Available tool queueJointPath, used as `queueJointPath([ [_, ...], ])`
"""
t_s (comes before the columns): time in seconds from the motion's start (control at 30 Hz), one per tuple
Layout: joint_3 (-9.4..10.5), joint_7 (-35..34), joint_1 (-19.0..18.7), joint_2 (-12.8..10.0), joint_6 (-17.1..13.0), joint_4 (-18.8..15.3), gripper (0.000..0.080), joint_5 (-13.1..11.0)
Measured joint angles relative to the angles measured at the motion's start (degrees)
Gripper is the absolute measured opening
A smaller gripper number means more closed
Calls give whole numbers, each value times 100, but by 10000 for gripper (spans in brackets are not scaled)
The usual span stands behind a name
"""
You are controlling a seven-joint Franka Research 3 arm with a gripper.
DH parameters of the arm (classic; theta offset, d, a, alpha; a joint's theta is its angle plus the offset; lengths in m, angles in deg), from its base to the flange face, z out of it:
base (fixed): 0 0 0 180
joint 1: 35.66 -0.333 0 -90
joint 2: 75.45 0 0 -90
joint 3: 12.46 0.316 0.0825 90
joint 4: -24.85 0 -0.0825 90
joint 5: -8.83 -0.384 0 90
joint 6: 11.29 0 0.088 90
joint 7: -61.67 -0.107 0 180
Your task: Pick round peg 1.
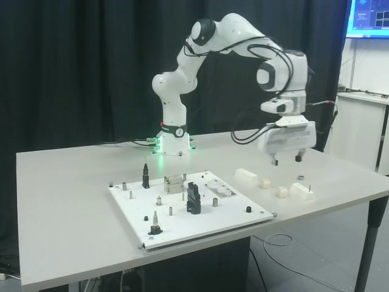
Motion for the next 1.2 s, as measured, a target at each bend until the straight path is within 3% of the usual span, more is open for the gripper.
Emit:
queueJointPath([
  [0.6,37,-1252,-744,-389,-35,165,800,-33],
  [1.2,273,-1774,-815,-901,-99,539,800,-107],
])
